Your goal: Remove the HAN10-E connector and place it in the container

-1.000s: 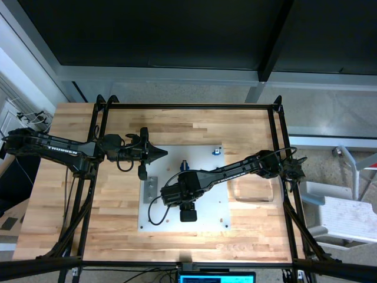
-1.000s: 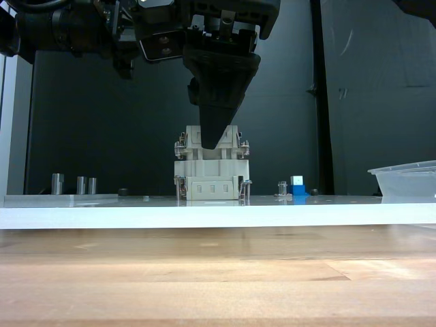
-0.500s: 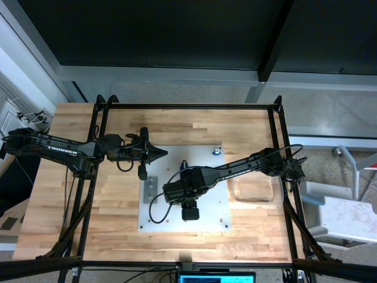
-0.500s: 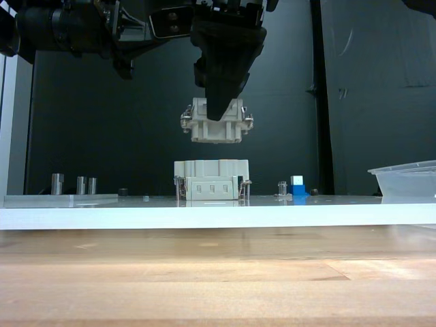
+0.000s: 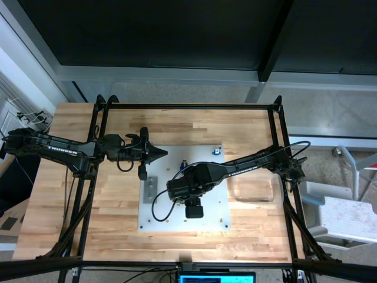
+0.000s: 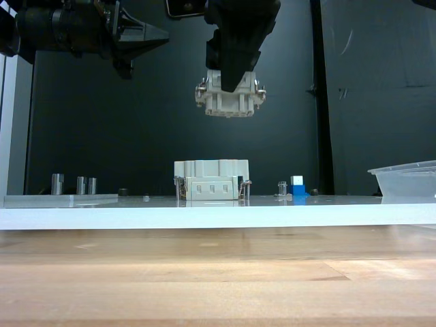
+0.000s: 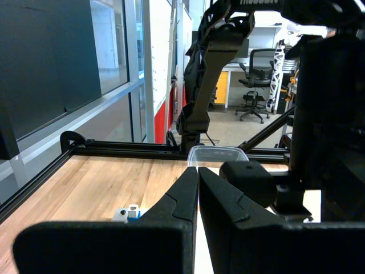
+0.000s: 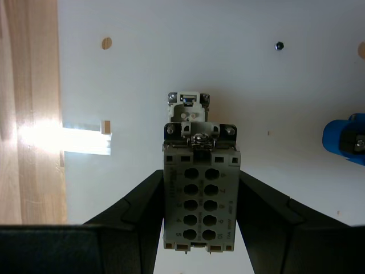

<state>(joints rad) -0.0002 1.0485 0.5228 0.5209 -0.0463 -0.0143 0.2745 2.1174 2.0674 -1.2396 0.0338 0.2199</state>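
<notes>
My right gripper (image 6: 231,85) is shut on the HAN10-E connector (image 6: 230,102), a light-grey and beige block hanging well above the white board (image 6: 204,211). In the right wrist view the connector (image 8: 199,188) sits between both black fingers (image 8: 142,211), its round holes facing the camera. From above, the right gripper (image 5: 186,188) covers it. The container (image 5: 252,188), a clear shallow tray, lies on the wood right of the board, apart from the gripper, and shows at the low view's right edge as the container (image 6: 407,177). My left gripper (image 5: 162,153) hovers shut and empty at the board's back left.
A beige base housing (image 6: 210,180) stays on the board, directly below the held connector. A small blue piece (image 6: 298,187) stands near the board's back right. A grey plate with holes (image 5: 151,188) lies at the board's left. A black frame rims the table.
The right gripper has risen with the connector, pulling it off the base housing, and has drifted slightly right. The left arm has not moved.
</notes>
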